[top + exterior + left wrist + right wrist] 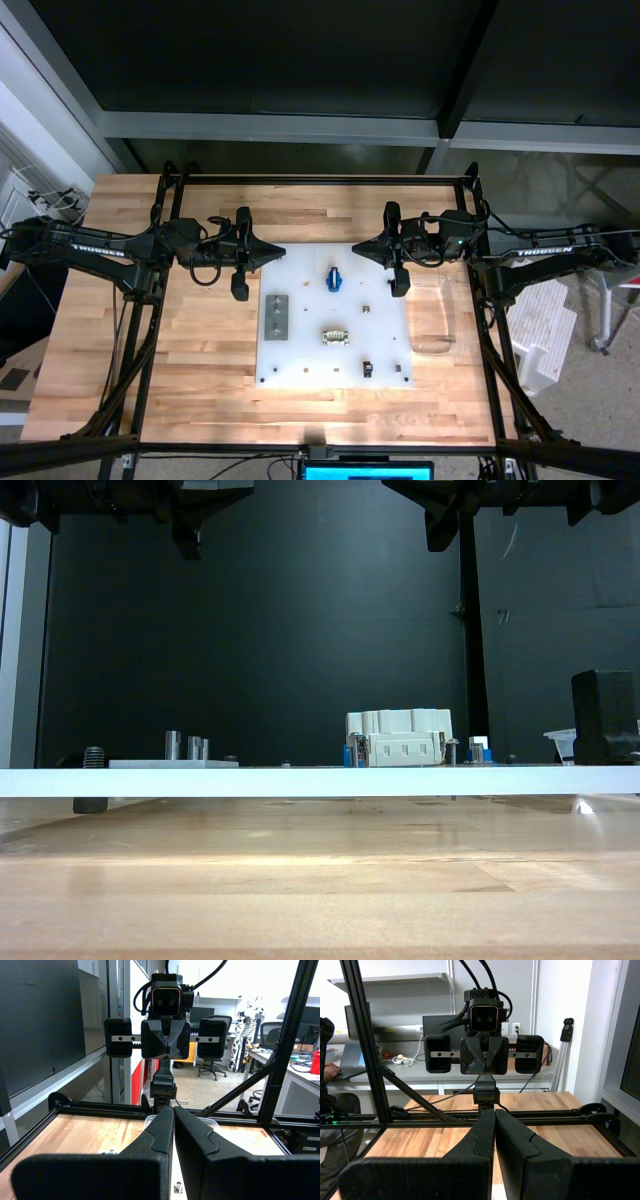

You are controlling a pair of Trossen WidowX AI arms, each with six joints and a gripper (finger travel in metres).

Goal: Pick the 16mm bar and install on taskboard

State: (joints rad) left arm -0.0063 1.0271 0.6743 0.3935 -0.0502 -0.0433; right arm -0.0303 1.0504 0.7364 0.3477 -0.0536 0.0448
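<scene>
Wooden table (320, 900) carries the white taskboard (300, 375) mid-frame; the left gripper (282, 252) and right gripper (355, 250), both pinched closed and empty, face each other above its upper edge; I cannot tell where the 16mm bar lies

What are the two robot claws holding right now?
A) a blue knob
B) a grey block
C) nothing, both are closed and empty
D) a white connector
C: the left gripper and right gripper face each other high above the far edge of the white board, each with fingers pressed together and nothing between them. Where the 16mm bar lies I cannot tell.
</scene>
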